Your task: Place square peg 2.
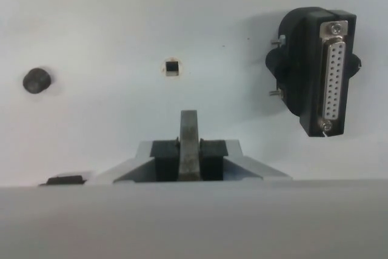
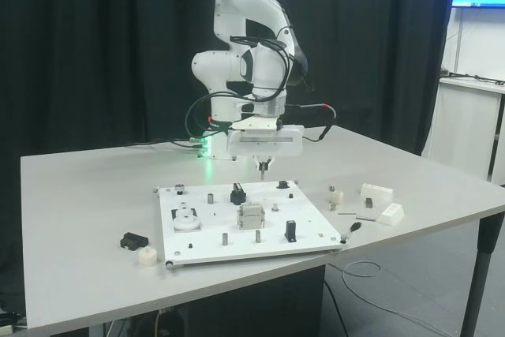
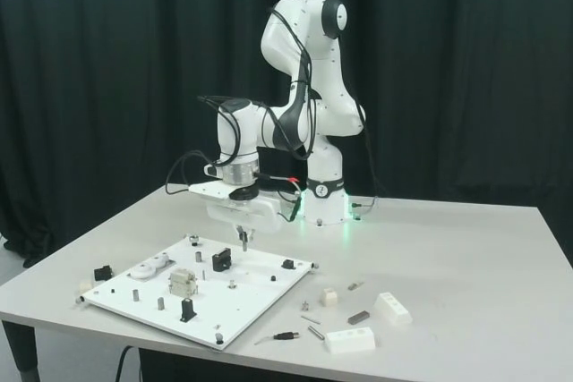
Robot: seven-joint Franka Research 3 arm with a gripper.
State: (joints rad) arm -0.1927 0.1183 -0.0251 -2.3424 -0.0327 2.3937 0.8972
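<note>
Wrist view: the gripper (image 1: 189, 153) has its two black fingers (image 1: 162, 159) closed tight on square peg 2 (image 1: 188, 144), a grey metal bar whose long axis runs straight out past the fingertips toward the white board (image 1: 121, 28). Beyond the peg's free end, and apart from it, sits a small square hole (image 1: 172, 67) in the board. Off to one side of the gripper stands a black D-sub connector (image 1: 318, 71) with its rows of pins showing; to the other side, a dark round peg (image 1: 37, 80).

First room view: the gripper (image 2: 263, 166) hangs above the far part of the board (image 2: 300, 219), the peg (image 2: 263, 168) pointing straight down, clear of the surface. The board lies on the grey table (image 2: 79, 195), before black curtains.

Second room view: the peg (image 3: 243, 240) hangs upright from the gripper (image 3: 243, 235), its lower end just above the board (image 3: 260, 297). White blocks (image 3: 391, 307) lie on the table (image 3: 466, 248), well apart from the gripper.
</note>
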